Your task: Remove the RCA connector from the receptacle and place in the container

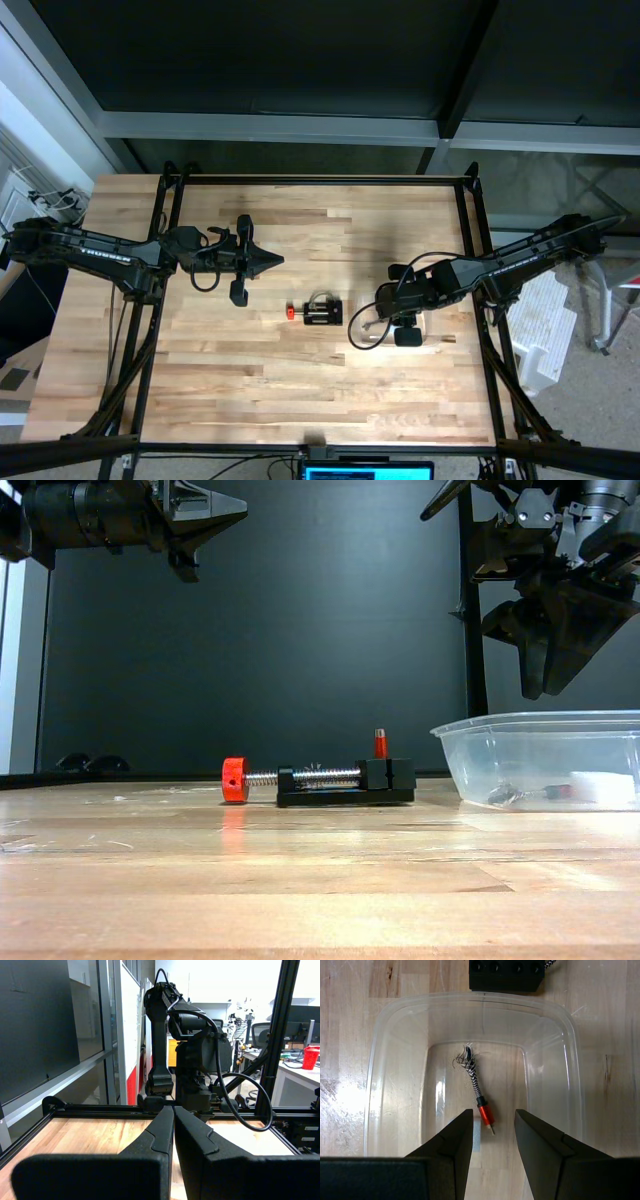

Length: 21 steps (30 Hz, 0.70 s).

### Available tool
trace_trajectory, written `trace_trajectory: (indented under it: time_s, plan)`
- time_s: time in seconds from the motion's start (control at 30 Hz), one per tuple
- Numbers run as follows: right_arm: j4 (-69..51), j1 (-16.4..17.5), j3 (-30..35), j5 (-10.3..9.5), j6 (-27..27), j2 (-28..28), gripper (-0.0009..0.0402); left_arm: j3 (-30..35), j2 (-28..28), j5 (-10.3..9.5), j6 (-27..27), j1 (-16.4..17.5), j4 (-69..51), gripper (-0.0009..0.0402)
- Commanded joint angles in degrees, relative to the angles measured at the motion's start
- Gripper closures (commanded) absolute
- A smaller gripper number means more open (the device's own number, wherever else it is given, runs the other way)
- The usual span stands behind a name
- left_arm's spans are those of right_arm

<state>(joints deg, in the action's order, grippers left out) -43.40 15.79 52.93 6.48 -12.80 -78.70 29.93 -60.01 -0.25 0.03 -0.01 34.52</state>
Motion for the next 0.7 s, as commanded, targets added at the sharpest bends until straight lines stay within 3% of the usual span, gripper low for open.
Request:
trace_trajectory:
  time_s: [0.03, 0.2, 0.33, 0.6, 0.7]
  plan:
    - [0.2, 0.0, 0.1, 0.0, 1.3, 0.6, 0.0279, 0.0, 0.0, 0.02, 0.0, 0.0, 0.0, 0.0393]
    - [-0.1, -0.7, 2.4, 0.44, 1.8, 3.2, 0.0284, 0.0, 0.0, 0.02, 0.0, 0.0, 0.0, 0.0393]
    - [0.0, -2.0, 5.0, 3.21, 4.4, 5.9, 0.0305, 0.0, 0.0, 0.02, 0.0, 0.0, 0.0, 0.0393]
    - [7.0, -8.3, 7.1, 2.91, 12.0, 11.4, 0.0391, 0.0, 0.0, 0.02, 0.0, 0.0, 0.0, 0.0393]
    - [11.1, -10.7, 7.1, 2.43, 13.8, 12.7, 0.0388, 0.0, 0.0, 0.0, 0.0, 0.0, 0.0, 0.0393]
